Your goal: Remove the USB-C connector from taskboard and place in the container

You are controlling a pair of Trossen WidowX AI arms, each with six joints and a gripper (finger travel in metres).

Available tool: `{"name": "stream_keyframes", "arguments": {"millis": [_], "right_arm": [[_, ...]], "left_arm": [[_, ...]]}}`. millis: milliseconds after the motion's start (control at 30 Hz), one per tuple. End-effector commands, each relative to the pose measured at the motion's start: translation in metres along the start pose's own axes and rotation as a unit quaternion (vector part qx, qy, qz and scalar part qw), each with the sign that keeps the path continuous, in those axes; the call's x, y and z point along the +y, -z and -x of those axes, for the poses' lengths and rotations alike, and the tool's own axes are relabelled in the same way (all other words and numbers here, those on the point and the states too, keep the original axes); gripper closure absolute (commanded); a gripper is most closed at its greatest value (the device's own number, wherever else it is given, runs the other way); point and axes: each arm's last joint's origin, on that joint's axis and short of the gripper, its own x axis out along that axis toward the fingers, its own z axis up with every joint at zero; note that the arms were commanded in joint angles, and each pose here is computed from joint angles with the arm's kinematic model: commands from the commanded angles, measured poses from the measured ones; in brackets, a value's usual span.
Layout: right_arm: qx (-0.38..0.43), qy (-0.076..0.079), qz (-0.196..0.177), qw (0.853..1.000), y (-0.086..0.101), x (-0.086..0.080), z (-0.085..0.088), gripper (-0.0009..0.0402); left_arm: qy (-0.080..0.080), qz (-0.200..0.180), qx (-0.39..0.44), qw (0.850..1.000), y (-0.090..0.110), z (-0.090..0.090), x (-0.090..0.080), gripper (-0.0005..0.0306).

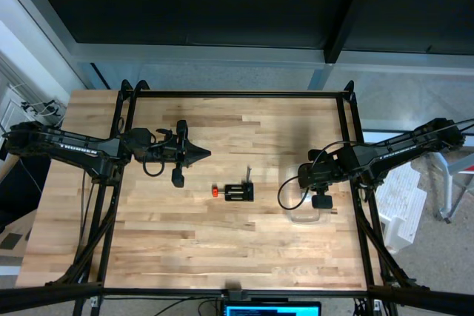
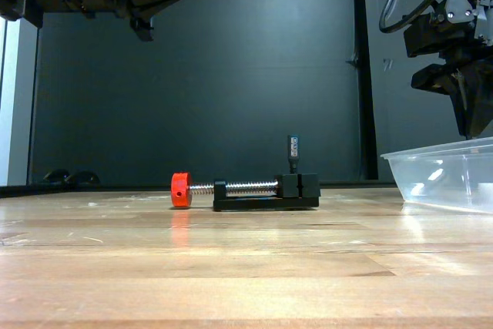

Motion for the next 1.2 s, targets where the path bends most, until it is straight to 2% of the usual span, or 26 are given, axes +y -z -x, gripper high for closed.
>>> {"name": "stream_keyframes", "arguments": {"millis": [33, 400, 467, 767, 967, 1067, 1200], "right_arm": [[-0.001, 0.0, -0.004, 1.0, 0.0, 0.0, 0.0, 0.0324], [0.0, -0.001, -0.019, 1.0, -0.001, 0.001, 0.002, 0.0259], [-0.002, -0.006, -0.02, 1.0, -0.002, 0.002, 0.005, 0.0251], [0.001, -0.005, -0.018, 1.0, -0.008, 0.002, 0.021, 0.0232], [-0.009, -0.008, -0.03, 0.999, -0.01, 0.002, 0.022, 0.0245], [-0.036, -0.01, -0.029, 0.999, -0.017, 0.003, 0.03, 0.0277], [-0.104, -0.016, -0.02, 0.994, -0.026, 0.0, 0.047, 0.0339]], "left_arm": [[0.0, 0.0, 0.0, 1.0, 0.0, 0.0, 0.0, 0.03], [0.0, 0.0, 0.0, 1.0, 0.0, 0.0, 0.0, 0.03], [0.0, 0.0, 0.0, 1.0, 0.0, 0.0, 0.0, 0.03], [0.0, 0.0, 0.0, 1.0, 0.0, 0.0, 0.0, 0.03], [0.0, 0.0, 0.0, 1.0, 0.0, 0.0, 0.0, 0.03], [0.0, 0.0, 0.0, 1.0, 0.0, 0.0, 0.0, 0.03], [0.0, 0.0, 0.0, 1.0, 0.0, 0.0, 0.0, 0.03]]}}
